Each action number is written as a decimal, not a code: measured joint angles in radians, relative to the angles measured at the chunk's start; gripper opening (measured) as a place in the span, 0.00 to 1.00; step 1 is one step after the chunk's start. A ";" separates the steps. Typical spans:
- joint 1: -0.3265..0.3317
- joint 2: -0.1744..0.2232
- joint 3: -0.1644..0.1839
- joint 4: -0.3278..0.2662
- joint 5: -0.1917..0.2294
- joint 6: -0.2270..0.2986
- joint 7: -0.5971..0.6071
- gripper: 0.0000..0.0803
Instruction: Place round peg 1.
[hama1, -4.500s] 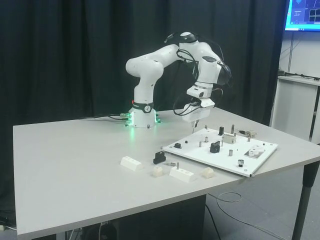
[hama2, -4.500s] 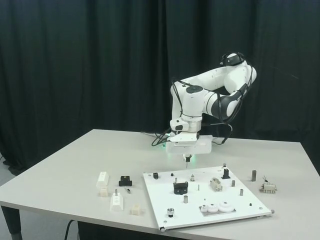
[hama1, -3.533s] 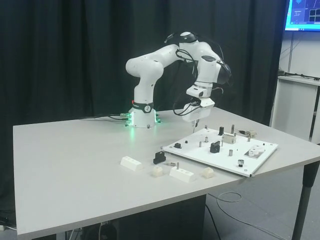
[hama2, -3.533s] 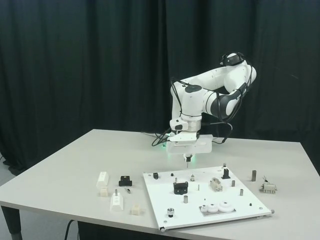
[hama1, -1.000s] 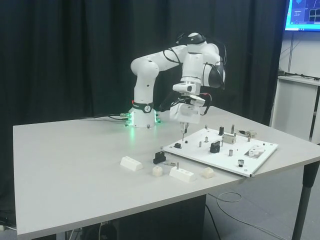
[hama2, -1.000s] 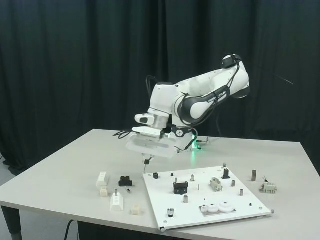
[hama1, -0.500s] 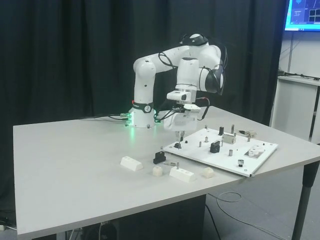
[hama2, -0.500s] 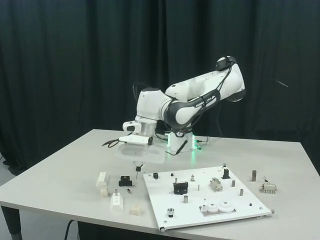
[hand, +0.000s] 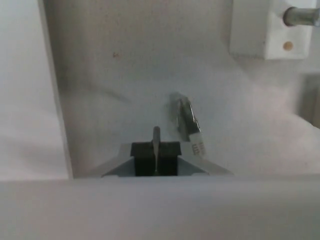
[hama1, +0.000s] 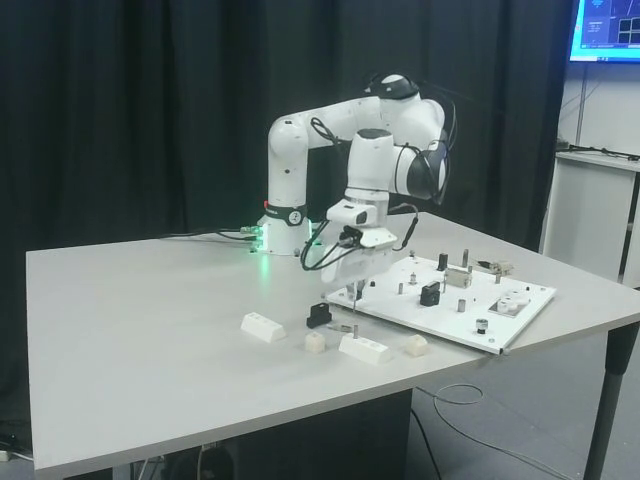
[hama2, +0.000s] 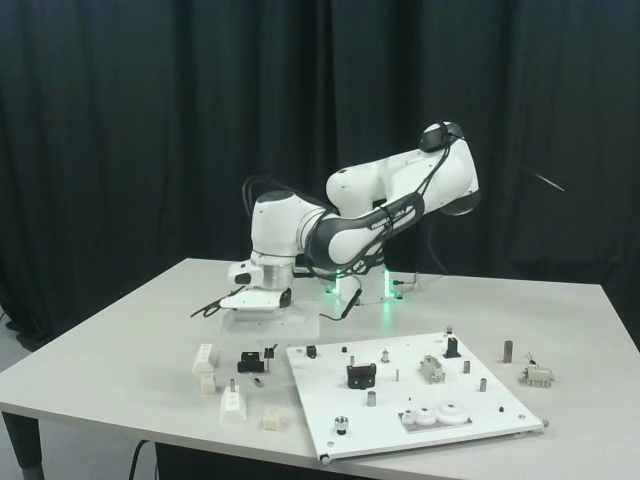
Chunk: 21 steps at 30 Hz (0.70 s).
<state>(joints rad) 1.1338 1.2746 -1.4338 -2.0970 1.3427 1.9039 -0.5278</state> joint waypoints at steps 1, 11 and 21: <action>-0.007 0.001 0.004 0.006 0.000 -0.005 0.000 0.02; -0.038 0.004 0.017 0.029 0.000 -0.034 -0.013 0.02; -0.038 0.005 0.017 0.031 0.000 -0.036 -0.035 0.50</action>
<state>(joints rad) 1.0959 1.2792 -1.4164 -2.0664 1.3427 1.8684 -0.5630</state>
